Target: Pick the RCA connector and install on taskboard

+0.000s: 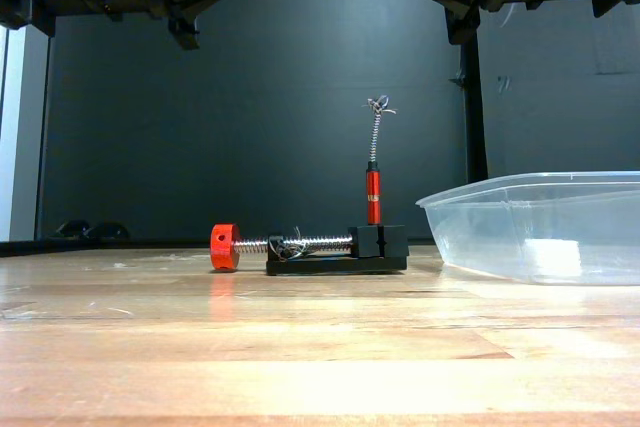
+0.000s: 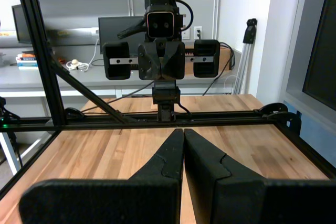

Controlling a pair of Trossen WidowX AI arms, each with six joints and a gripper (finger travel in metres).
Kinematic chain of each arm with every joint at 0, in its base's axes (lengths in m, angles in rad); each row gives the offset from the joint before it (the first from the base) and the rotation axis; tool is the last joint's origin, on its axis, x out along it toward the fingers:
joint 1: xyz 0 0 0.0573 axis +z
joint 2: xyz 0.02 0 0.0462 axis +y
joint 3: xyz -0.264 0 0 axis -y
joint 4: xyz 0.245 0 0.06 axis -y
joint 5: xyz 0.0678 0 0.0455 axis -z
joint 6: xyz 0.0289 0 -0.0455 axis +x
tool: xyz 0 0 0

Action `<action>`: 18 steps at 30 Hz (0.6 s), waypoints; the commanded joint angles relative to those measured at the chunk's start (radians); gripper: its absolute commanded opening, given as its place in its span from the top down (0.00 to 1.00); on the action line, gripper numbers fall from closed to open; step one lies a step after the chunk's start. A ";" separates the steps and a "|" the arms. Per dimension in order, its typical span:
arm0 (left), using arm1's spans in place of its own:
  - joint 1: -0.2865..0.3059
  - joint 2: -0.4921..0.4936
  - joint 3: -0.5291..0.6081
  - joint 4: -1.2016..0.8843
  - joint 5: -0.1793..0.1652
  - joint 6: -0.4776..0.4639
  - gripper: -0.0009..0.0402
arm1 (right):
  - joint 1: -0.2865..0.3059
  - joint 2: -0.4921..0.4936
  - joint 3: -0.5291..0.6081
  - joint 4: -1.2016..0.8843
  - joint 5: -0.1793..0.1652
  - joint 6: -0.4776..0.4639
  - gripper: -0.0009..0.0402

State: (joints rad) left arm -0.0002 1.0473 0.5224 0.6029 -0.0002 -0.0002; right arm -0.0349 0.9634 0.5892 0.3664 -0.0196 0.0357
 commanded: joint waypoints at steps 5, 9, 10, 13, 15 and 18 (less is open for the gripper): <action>0.000 0.000 0.000 0.000 0.000 0.000 0.98 | 0.000 0.000 0.000 -0.019 0.000 0.000 0.98; 0.000 0.000 0.000 0.000 0.000 0.000 0.98 | 0.000 0.000 0.000 -0.019 0.000 0.000 0.98; 0.000 0.000 0.000 0.000 0.000 0.000 0.98 | 0.000 0.001 0.000 -0.019 0.000 0.000 0.98; 0.000 0.000 0.000 0.000 0.000 0.000 0.98 | 0.000 0.000 0.000 -0.019 0.000 0.000 0.98; 0.000 0.000 0.000 0.000 0.000 0.000 0.98 | 0.000 0.000 0.000 -0.019 0.000 0.000 0.98; 0.000 0.000 0.000 0.000 0.000 0.000 0.98 | 0.000 0.001 0.000 -0.019 0.000 0.000 0.98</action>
State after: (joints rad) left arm -0.0002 1.0473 0.5224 0.6029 -0.0002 -0.0002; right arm -0.0349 0.9638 0.5892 0.3473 -0.0196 0.0357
